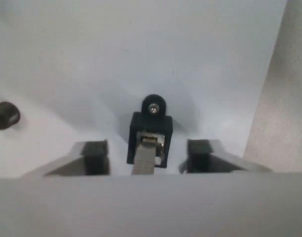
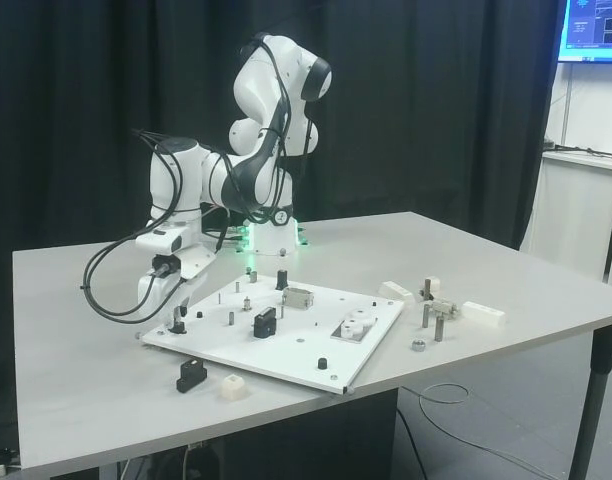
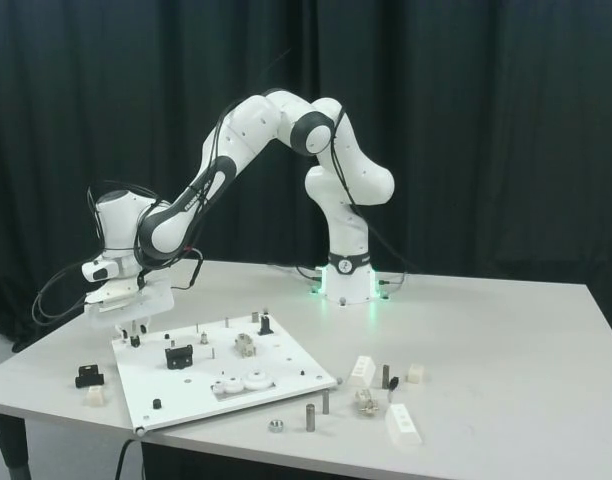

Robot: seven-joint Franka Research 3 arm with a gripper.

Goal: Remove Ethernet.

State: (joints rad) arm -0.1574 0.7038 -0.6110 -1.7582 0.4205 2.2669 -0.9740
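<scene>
The Ethernet socket (image 1: pixel 150 132) is a small black block screwed to the white board (image 1: pixel 92 59). A grey plug (image 1: pixel 145 157) sits in it. My gripper (image 1: pixel 147 155) is open and low over the board's far left corner. Its black fingertips (image 1: pixel 95 154) stand on either side of the plug, with a gap on each side. In the first room view the gripper (image 2: pixel 176 312) hangs just above the socket (image 2: pixel 178 325). The second room view shows the gripper (image 3: pixel 136 328) at the same corner of the board (image 3: pixel 196 390).
A black knob (image 1: pixel 4 115) stands on the board near the socket. Farther along the board are a black block (image 2: pixel 263 322) and white gears (image 2: pixel 356 322). A black piece (image 2: pixel 191 374) and a white cube (image 2: pixel 231 387) lie off the board's front. Loose parts (image 2: pixel 436 305) lie to the right.
</scene>
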